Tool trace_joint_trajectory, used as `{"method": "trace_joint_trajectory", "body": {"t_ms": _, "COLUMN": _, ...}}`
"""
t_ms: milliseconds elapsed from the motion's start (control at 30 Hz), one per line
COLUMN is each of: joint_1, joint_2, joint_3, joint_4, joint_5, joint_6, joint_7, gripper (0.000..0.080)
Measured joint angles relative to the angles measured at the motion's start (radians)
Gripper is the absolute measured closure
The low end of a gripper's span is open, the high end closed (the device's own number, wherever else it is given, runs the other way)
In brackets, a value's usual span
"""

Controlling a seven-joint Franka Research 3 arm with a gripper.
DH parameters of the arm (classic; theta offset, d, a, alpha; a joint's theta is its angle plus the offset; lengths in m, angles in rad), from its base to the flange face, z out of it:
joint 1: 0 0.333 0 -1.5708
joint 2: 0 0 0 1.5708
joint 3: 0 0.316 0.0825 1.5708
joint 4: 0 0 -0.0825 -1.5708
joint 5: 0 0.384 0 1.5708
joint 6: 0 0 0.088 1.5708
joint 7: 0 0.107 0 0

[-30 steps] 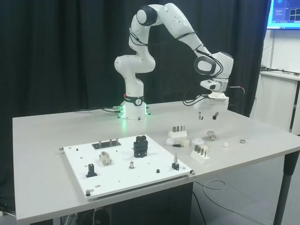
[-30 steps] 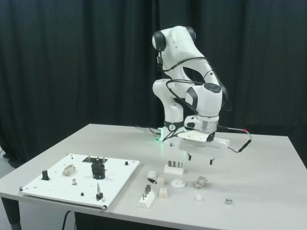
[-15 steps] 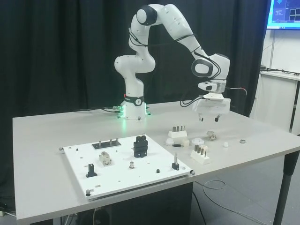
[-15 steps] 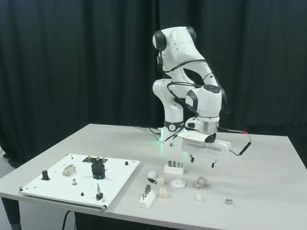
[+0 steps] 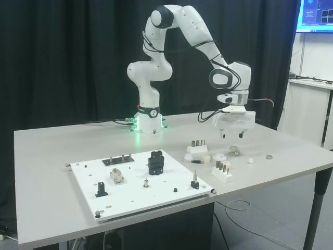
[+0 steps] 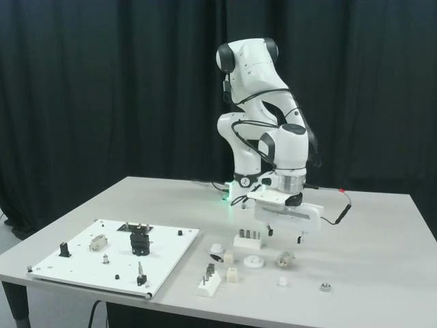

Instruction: Pick waterproof.

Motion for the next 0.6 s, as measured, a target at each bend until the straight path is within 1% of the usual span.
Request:
{"method": "trace_joint_trajectory", "body": {"t_ms": 267, "joint_1": 0.000, "joint_2": 0.022, "joint_3": -0.016, "joint_4": 0.000, "joint_5": 0.000, "joint_6": 0.047, "joint_7": 0.000, "gripper": 0.0003}}
{"method": "trace_joint_trajectory", "body": {"t_ms": 600, "joint_1": 0.001, "joint_2": 0.049, "joint_3": -0.019, "joint_4": 0.008, "joint_5": 0.000, "joint_6": 0.083, "joint_7": 0.001, "gripper": 0.0003}}
